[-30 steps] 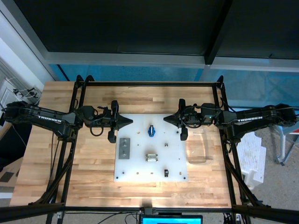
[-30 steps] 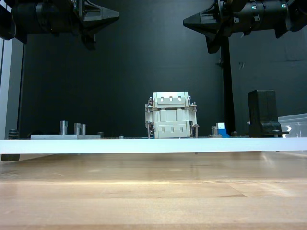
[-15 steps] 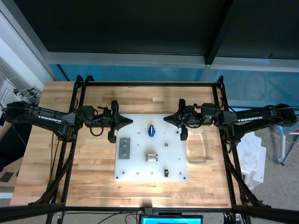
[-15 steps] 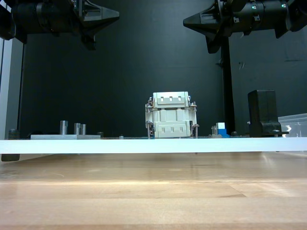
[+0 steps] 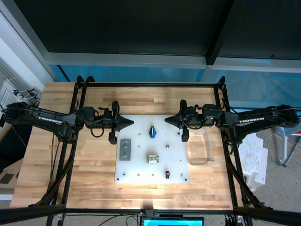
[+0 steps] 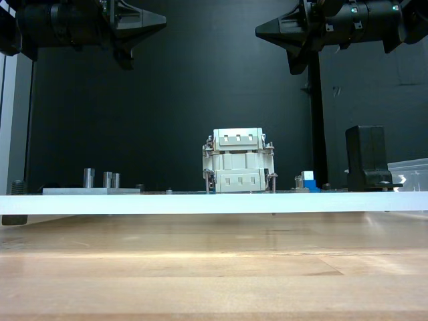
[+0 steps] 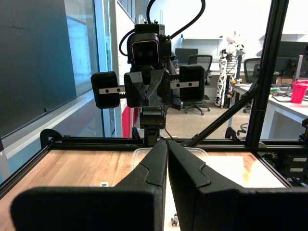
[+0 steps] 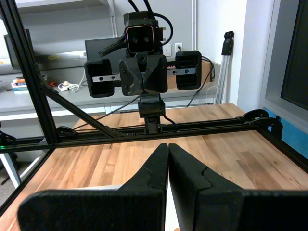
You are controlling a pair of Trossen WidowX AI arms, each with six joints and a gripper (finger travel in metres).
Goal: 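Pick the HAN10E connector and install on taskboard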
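Two tools idle, tips pressed together.
The left tool [image 5: 130,122] and right tool [image 5: 167,119] hang over the taskboard's [image 5: 136,174] upper edge, clear of the connector [image 5: 152,159], seemingly installed mid-board.

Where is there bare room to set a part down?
Bare wood table left of the taskboard and along its near edge; on the board, the strip between grey block and HAN10E connector. Crowded: around the connector, blue part and black fitting; clear tray at right. Both shut, the left gripper and right gripper hang above the far edge.
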